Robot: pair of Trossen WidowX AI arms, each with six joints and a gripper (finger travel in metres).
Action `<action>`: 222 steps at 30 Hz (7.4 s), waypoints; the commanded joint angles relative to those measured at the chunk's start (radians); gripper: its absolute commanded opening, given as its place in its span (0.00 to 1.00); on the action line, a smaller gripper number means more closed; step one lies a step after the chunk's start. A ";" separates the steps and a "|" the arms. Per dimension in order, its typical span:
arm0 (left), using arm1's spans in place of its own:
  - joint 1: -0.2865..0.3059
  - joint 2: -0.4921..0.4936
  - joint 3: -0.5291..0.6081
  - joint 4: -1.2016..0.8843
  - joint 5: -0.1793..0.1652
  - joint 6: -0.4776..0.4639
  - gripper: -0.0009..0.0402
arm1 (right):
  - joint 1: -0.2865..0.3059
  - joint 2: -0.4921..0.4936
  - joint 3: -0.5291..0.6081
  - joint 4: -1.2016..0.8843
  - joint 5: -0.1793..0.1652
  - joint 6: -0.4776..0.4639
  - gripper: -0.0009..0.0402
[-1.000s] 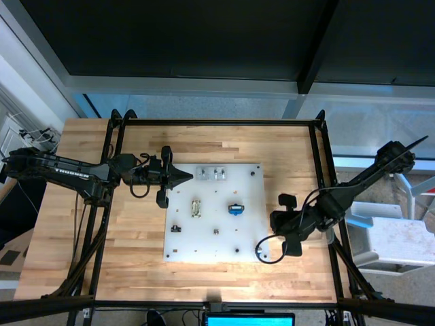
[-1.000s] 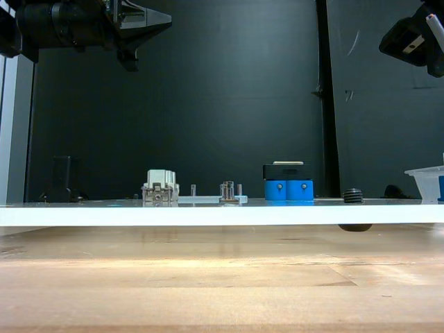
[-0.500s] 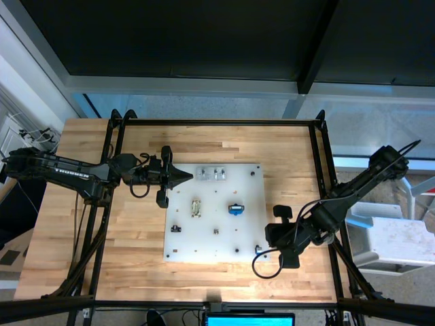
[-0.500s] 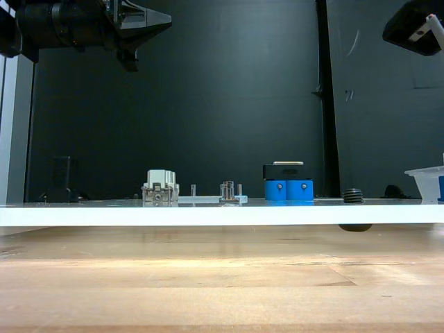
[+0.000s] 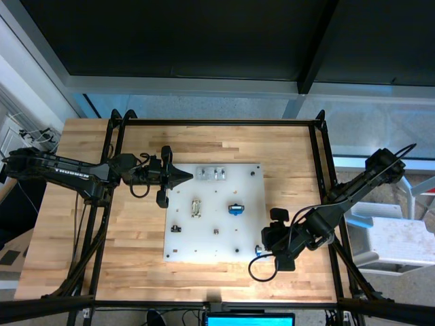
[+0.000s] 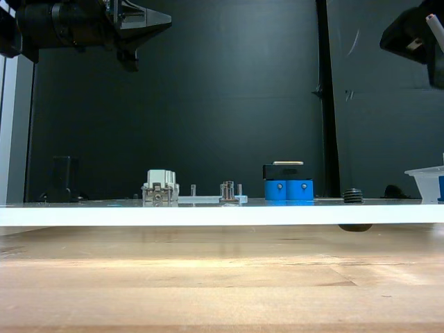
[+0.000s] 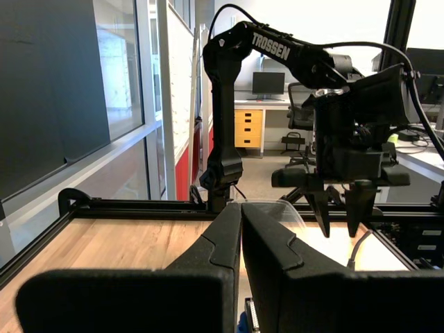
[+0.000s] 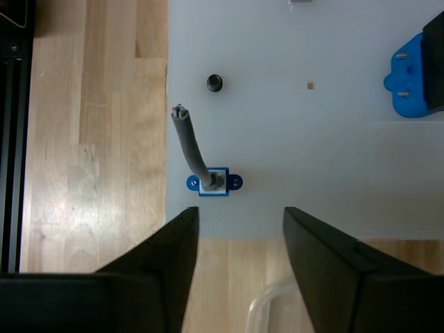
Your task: Remove the rj45 connector and place it in the container
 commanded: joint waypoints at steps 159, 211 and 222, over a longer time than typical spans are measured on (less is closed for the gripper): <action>0.000 0.000 0.000 0.000 0.000 0.000 0.02 | 0.016 -0.439 -0.325 -0.195 0.007 0.111 0.02; 0.000 0.000 0.000 0.000 0.000 0.000 0.02 | 0.016 -0.485 -0.347 -0.312 -0.062 0.182 0.61; 0.000 0.000 0.000 0.000 0.000 0.000 0.02 | 0.016 -0.485 -0.347 -0.311 -0.061 0.180 0.61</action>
